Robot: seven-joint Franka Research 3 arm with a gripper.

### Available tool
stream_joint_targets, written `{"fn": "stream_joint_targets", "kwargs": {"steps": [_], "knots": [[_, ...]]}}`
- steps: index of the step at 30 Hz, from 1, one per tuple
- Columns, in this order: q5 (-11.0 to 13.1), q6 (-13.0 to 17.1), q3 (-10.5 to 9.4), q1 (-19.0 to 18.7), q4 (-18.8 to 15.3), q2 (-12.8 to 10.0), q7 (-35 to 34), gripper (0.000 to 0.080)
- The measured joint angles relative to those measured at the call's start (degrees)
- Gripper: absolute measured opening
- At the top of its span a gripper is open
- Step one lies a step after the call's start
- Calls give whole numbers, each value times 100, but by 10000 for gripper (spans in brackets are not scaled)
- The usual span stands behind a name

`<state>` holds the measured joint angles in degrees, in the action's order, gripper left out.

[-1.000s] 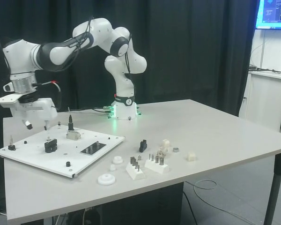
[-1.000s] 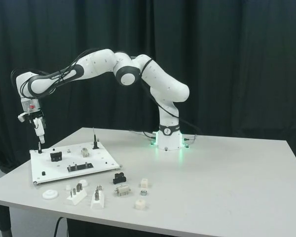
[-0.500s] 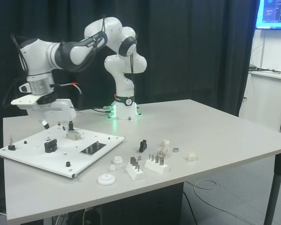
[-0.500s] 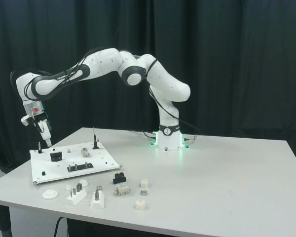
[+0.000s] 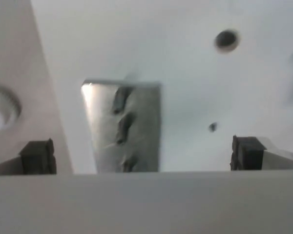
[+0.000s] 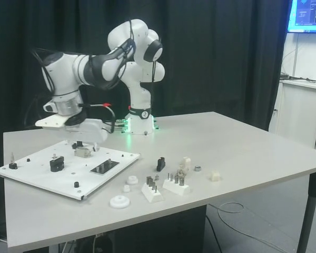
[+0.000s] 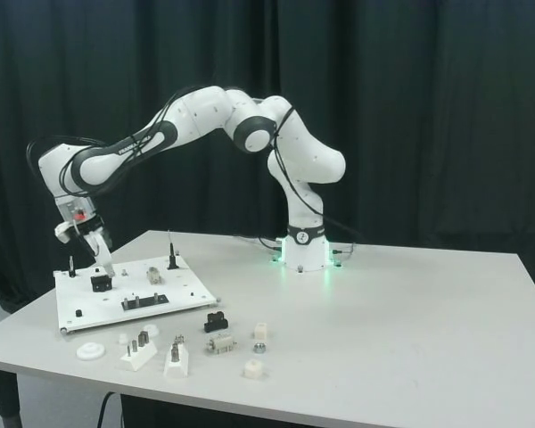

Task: Pick BNC.

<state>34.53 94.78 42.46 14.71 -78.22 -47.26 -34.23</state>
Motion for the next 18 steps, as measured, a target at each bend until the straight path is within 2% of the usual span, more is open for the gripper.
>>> {"fn": "stream_joint_targets", "kwargs": {"steps": [10,18], "knots": [[0,63,66,-524,-503,253,-372,800],[0,265,82,-919,-862,423,-697,800]]}}
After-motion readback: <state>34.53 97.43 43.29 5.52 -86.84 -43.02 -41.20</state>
